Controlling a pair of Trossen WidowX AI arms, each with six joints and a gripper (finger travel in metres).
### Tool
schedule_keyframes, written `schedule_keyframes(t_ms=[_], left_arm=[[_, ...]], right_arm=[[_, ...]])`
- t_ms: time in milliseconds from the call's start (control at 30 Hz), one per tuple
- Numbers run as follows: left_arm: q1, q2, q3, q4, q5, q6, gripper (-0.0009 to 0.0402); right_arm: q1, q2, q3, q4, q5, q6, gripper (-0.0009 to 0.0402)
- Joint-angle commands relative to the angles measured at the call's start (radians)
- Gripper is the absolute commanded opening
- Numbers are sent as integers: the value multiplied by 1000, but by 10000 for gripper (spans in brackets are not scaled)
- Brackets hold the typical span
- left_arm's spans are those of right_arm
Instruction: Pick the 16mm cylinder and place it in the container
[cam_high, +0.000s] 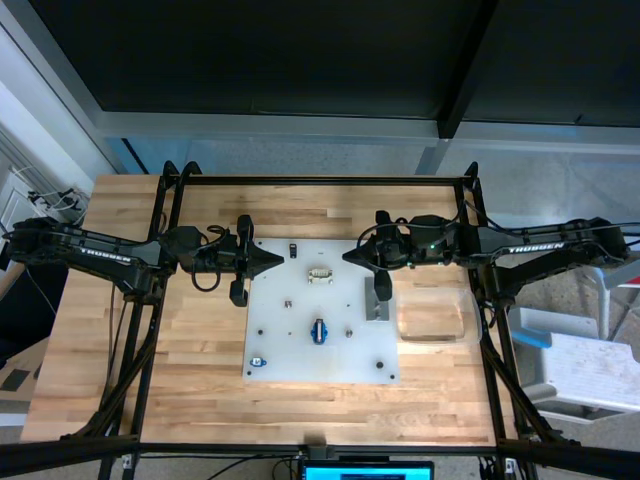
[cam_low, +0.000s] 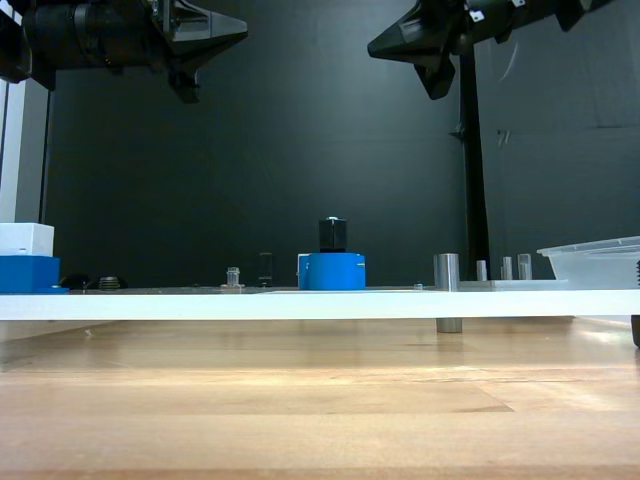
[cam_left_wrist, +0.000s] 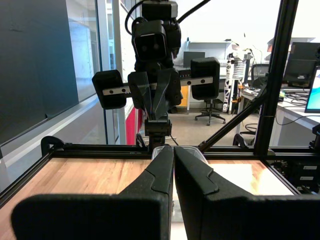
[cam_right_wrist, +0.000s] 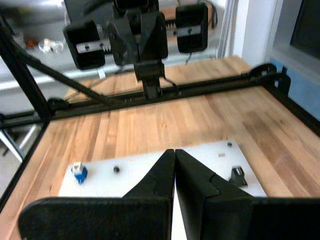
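The 16mm cylinder (cam_high: 380, 365) is a tiny dark grey peg standing near the white board's near right corner, and it also shows at the board's edge in the low view (cam_low: 446, 272). The container (cam_high: 432, 322) is a clear shallow tray on the wood just right of the board, its rim showing in the low view (cam_low: 600, 255). My left gripper (cam_high: 278, 258) hovers shut over the board's far left edge. My right gripper (cam_high: 349, 256) hovers shut over the board's far right part. Both are high above the board, far from the cylinder and holding nothing.
The white board (cam_high: 300, 345) carries a blue upright part (cam_high: 319, 330), a grey rectangular block (cam_high: 378, 298), a small blue piece (cam_high: 258, 361) and several small pegs. A black frame runs around the wooden table (cam_high: 150, 350).
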Motion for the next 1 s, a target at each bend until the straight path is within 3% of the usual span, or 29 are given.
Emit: schedule_keyframes(t_ms=[33, 267, 333, 500, 1000], left_arm=[[0, 0, 0, 0, 0, 0, 0], [0, 0, 0, 0, 0, 0, 0], [0, 0, 0, 0, 0, 0, 0], [0, 0, 0, 0, 0, 0, 0], [0, 0, 0, 0, 0, 0, 0]], right_arm=[[1, 1, 52, -111, 1, 0, 0], [6, 10, 157, -343, -10, -3, 0], [7, 18, 190, -412, -29, -4, 0], [16, 81, 295, -585, -52, -19, 0], [71, 315, 604, -973, -55, -50, 0]])
